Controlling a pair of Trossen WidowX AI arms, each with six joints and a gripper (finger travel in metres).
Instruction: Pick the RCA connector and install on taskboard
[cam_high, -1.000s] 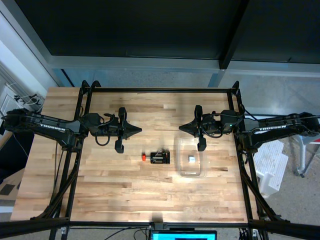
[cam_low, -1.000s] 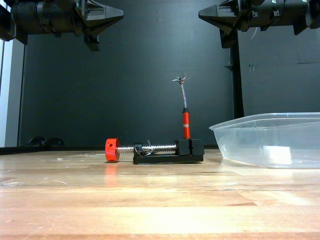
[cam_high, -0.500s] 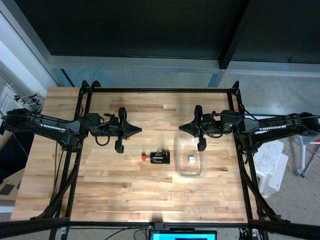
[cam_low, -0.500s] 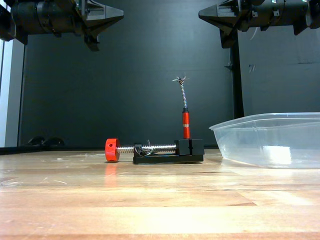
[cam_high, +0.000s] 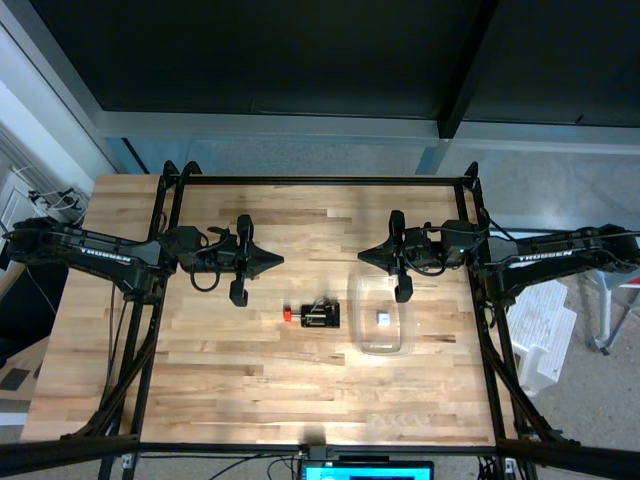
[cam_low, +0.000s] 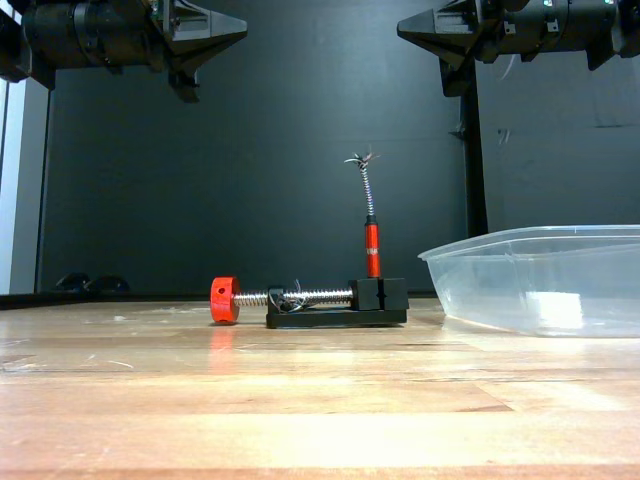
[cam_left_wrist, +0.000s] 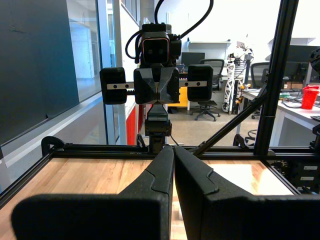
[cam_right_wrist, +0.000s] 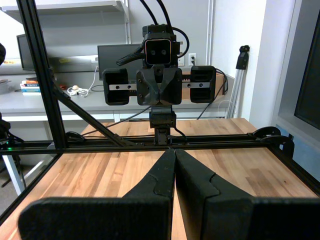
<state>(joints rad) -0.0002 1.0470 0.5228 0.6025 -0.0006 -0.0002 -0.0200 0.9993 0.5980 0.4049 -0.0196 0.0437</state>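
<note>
The red connector (cam_low: 372, 245) stands upright on the black vise (cam_low: 337, 300), with nothing holding it. Its braided cable (cam_low: 366, 190) rises from it to a frayed end. From above, the vise (cam_high: 322, 317) with its red knob (cam_high: 287, 314) lies mid-table. The white block (cam_high: 382, 317) in the clear tray (cam_high: 384, 349) has nothing dark on it. My left gripper (cam_high: 278, 261) hangs high at the left, shut and holding nothing (cam_left_wrist: 173, 150). My right gripper (cam_high: 362, 255) hangs high over the tray's far end, also shut and holding nothing (cam_right_wrist: 175, 152).
The clear tray (cam_low: 500, 285) sits just right of the vise, with the pale block (cam_low: 555, 308) showing through its wall. A black frame (cam_high: 320, 180) runs along the table's far edge and sides. Both arms are well above the vise and cable.
</note>
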